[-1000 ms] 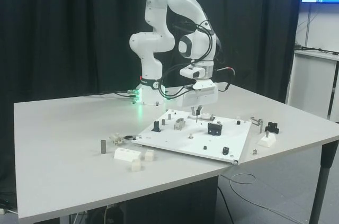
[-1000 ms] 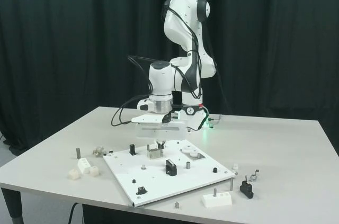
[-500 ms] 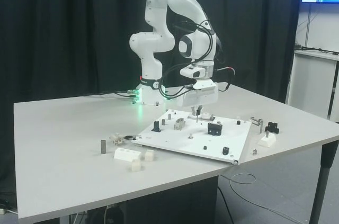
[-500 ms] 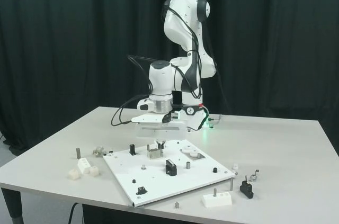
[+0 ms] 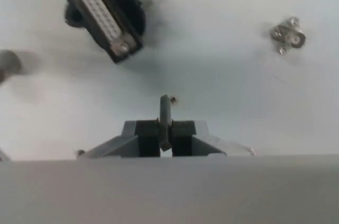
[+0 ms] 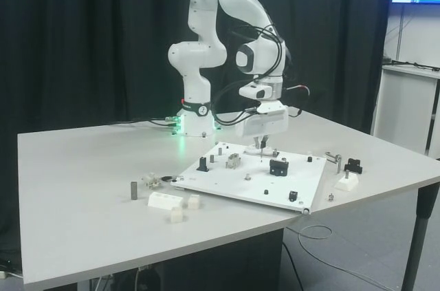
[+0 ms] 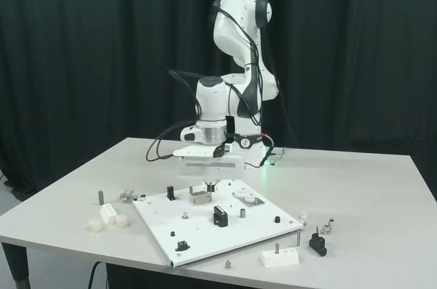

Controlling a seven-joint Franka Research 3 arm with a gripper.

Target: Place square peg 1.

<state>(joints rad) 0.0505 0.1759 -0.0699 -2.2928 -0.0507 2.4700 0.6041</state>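
My gripper (image 5: 165, 140) is shut on a thin grey square peg (image 5: 165, 114) that sticks out straight past the fingertips. In the first room view the gripper (image 6: 260, 145) hangs just above the rear middle of the white board (image 6: 309, 179), with the peg (image 6: 260, 153) pointing down at it. The second room view shows the gripper (image 7: 210, 184) over the board (image 7: 252, 231), beside a grey metal fixture (image 7: 199, 197). Under the peg tip lies bare white board with a tiny mark (image 5: 174, 99) close to it.
A black connector block (image 5: 103, 9) and a small metal socket (image 5: 287, 33) sit on the board near the gripper. More black and grey parts (image 6: 278, 166) stand on the board. White blocks (image 6: 166, 201) and a grey peg (image 6: 131, 189) lie on the table (image 6: 75, 167) beside it.
The arm has shifted a little sideways over the board, away from the metal fixture, still holding the peg.
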